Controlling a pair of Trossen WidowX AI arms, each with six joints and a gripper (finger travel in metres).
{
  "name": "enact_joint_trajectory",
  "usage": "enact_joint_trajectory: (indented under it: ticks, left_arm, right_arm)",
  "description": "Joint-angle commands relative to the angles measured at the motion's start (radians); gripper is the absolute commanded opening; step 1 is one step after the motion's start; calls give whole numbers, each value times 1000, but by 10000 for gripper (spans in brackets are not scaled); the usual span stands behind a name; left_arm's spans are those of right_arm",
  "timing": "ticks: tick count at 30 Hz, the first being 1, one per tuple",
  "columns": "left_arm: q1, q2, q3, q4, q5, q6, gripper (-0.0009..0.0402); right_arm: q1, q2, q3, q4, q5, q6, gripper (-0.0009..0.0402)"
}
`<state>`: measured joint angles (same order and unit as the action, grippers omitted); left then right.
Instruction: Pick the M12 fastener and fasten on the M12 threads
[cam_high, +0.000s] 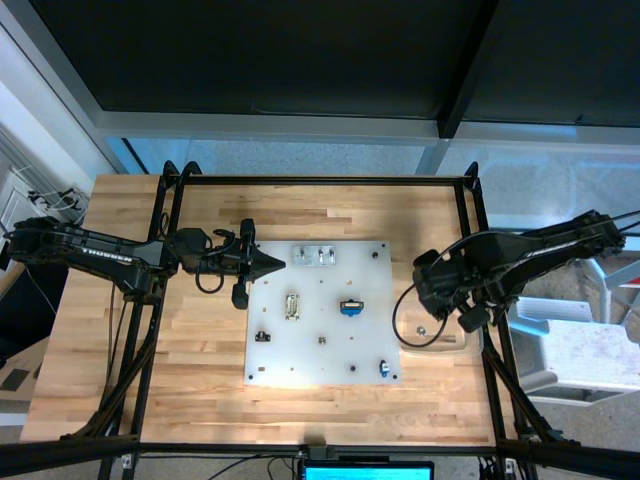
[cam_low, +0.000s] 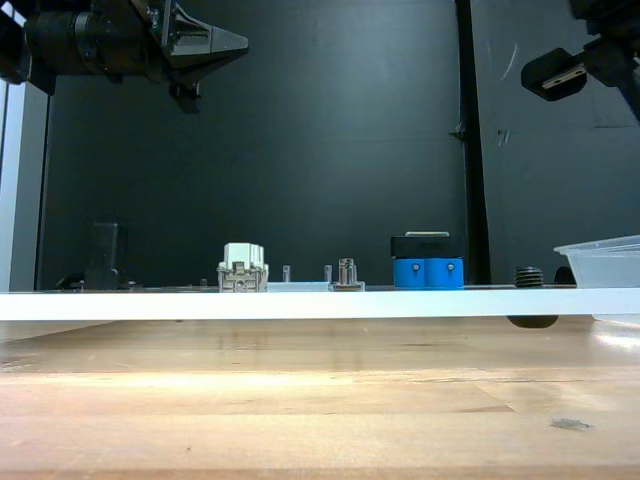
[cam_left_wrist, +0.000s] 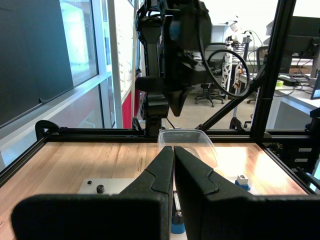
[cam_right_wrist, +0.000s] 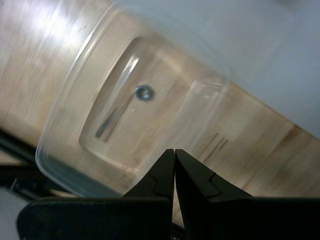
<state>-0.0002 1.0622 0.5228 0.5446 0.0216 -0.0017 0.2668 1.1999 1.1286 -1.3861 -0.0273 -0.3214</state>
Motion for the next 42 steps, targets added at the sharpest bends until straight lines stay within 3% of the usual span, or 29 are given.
enact_joint_trajectory:
  ticks: [1, 5, 12, 17, 22, 31, 37, 42]
  left_arm:
    - [0, 0, 0, 0, 0, 0, 0]
    - [0, 0, 0, 0, 0, 0, 0]
    - [0, 0, 0, 0, 0, 0, 0]
    - [0, 0, 0, 0, 0, 0, 0]
    - [0, 0, 0, 0, 0, 0, 0]
    - [0, 0, 0, 0, 0, 0, 0]
    - [0, 0, 0, 0, 0, 0, 0]
    - [0, 0, 0, 0, 0, 0, 0]
  right_arm:
    - [24, 29, 0, 6, 0, -45, 0]
    - [55, 41, 0, 24, 0, -252, 0]
    - [58, 103, -1, 43, 0, -441, 0]
    - [61, 156, -1, 63, 0, -455, 9]
    - [73, 171, -13, 119, 0, -481, 43]
    - [102, 171, -113, 192, 9, -534, 116]
    - [125, 171, -170, 253, 9, -608, 150]
    - [132, 171, -215, 312, 10, -610, 172]
